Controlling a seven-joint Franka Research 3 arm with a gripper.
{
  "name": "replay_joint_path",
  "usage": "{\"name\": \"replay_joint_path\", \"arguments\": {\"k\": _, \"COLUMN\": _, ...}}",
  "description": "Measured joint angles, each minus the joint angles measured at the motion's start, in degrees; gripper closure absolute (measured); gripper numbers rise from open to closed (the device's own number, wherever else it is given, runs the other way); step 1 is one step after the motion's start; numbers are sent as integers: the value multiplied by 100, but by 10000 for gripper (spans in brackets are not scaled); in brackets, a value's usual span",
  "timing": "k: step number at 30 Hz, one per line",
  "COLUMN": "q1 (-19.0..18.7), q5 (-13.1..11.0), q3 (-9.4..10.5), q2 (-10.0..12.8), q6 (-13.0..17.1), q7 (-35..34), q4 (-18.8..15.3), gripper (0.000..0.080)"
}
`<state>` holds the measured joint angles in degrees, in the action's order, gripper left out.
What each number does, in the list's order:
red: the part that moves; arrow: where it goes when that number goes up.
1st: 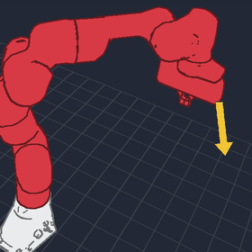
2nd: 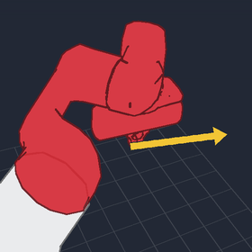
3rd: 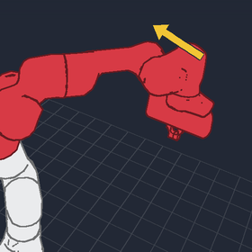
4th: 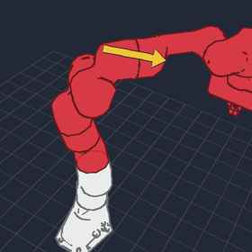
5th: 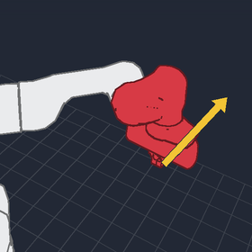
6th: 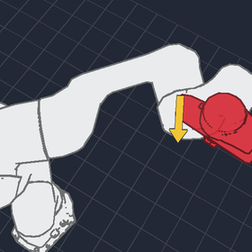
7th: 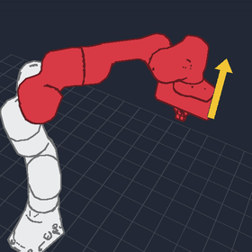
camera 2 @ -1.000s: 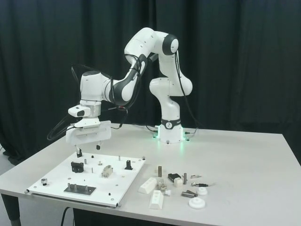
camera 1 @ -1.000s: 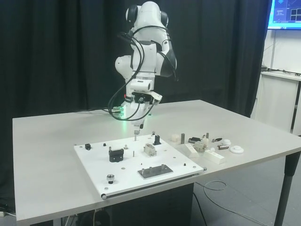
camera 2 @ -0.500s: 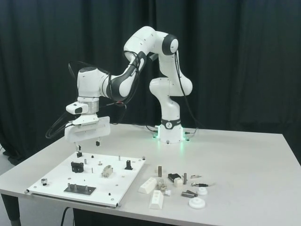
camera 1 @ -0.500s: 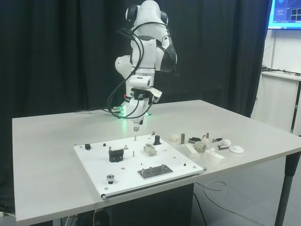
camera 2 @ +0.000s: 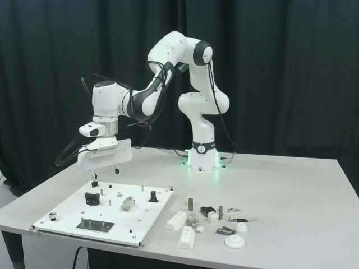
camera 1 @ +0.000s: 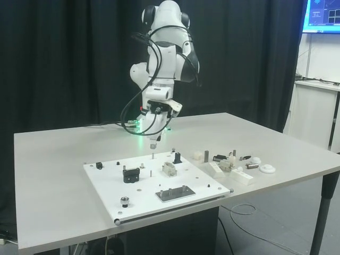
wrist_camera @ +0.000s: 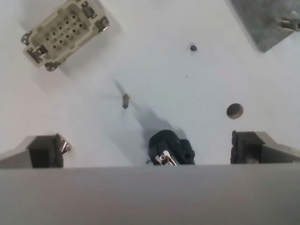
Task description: Remove square peg 1.
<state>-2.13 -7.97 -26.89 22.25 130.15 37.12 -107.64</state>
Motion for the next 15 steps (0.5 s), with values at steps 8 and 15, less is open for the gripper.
{"name": "replay_joint_path", "arguments": {"k": 8, "q1": 28, "q5": -3, "q3": 0, "q2": 20, "q6": 21, "q7": -23, "q4": -66, "gripper": 3}}
{"name": "replay_joint_path", "arguments": {"k": 15, "q1": 39, "q5": -3, "q3": 0, "q2": 77, "q6": 179, "q7": -18, "q4": -174, "gripper": 3}}
